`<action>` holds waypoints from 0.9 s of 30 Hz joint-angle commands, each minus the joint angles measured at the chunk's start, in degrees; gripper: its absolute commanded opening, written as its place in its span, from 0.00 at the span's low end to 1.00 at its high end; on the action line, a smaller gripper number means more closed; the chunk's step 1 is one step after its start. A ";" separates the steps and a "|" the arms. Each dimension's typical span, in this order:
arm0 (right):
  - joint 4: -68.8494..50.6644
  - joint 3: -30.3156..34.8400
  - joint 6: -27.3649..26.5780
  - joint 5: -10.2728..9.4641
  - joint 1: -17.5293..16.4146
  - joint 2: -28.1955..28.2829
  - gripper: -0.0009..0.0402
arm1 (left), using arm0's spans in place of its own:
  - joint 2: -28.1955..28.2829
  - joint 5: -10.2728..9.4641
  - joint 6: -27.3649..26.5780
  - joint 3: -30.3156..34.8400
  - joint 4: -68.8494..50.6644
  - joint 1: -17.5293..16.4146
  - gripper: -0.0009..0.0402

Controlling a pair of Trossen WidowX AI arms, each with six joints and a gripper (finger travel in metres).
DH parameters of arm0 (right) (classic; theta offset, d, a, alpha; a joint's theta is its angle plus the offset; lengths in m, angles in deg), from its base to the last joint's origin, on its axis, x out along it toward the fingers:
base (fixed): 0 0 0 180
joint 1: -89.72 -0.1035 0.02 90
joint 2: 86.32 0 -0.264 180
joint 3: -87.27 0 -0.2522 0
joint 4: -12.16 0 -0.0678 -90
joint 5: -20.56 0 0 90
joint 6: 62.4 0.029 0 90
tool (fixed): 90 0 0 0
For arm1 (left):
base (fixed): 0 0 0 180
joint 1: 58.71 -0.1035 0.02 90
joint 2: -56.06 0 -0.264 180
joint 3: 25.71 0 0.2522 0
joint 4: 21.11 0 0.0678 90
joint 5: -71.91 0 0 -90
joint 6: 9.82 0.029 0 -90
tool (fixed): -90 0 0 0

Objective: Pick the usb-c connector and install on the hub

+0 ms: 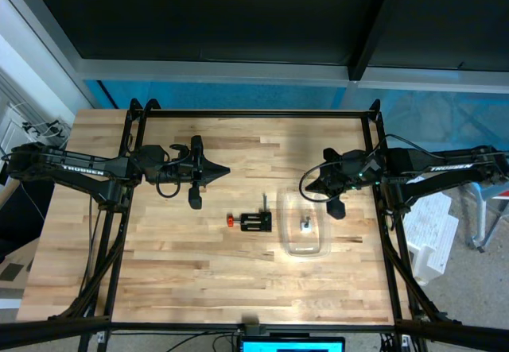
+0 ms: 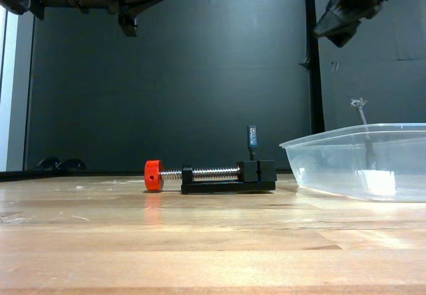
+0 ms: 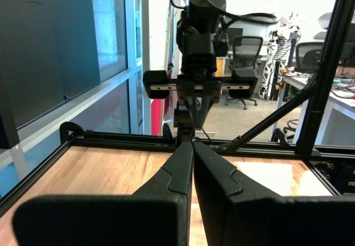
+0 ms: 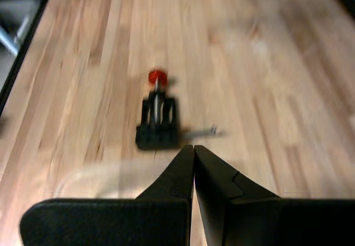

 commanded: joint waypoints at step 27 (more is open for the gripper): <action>-24.33 8.07 3.50 -1.66 -6.14 12.76 0.07 | 0.00 0.00 0.00 0.02 0.00 -0.02 0.02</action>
